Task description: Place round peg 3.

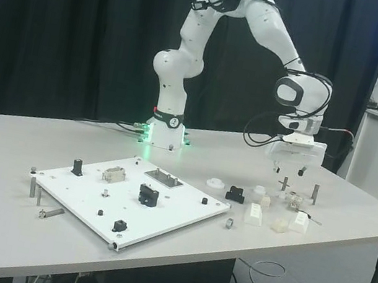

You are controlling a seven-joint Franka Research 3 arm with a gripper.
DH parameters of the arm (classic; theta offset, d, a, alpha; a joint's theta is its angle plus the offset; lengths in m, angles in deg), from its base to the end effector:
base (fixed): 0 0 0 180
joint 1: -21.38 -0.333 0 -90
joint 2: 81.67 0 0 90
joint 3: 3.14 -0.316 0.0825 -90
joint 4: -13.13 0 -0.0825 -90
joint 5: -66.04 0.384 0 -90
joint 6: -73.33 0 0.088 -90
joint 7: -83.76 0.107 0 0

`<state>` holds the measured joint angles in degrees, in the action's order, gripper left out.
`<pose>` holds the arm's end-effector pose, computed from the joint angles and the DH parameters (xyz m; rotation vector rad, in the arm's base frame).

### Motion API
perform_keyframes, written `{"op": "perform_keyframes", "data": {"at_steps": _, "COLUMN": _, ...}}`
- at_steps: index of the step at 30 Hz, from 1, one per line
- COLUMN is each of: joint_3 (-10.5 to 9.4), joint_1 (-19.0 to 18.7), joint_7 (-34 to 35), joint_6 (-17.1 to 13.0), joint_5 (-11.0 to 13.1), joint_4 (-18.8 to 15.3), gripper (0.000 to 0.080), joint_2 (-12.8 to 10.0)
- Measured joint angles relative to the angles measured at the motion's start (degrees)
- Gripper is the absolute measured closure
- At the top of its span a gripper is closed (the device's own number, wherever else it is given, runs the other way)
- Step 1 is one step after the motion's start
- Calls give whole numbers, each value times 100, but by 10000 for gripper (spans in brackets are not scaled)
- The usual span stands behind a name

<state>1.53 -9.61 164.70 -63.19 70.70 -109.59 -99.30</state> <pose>0.5048 0.2508 0.2541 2.7165 -1.5038 -0.0965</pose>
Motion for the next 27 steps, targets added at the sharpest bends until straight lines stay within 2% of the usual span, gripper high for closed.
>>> {"op": "perform_keyframes", "data": {"at_steps": 12, "joint_3": 171, "joint_1": 2, "joint_7": -197, "joint_6": 231, "joint_5": 0, "joint_4": 103, "gripper": 3, "joint_2": 79}}
{"op": "perform_keyframes", "data": {"at_steps": 27, "joint_3": 223, "joint_1": 2, "joint_7": -243, "joint_6": 341, "joint_5": 0, "joint_4": 167, "gripper": 3, "joint_2": 83}}
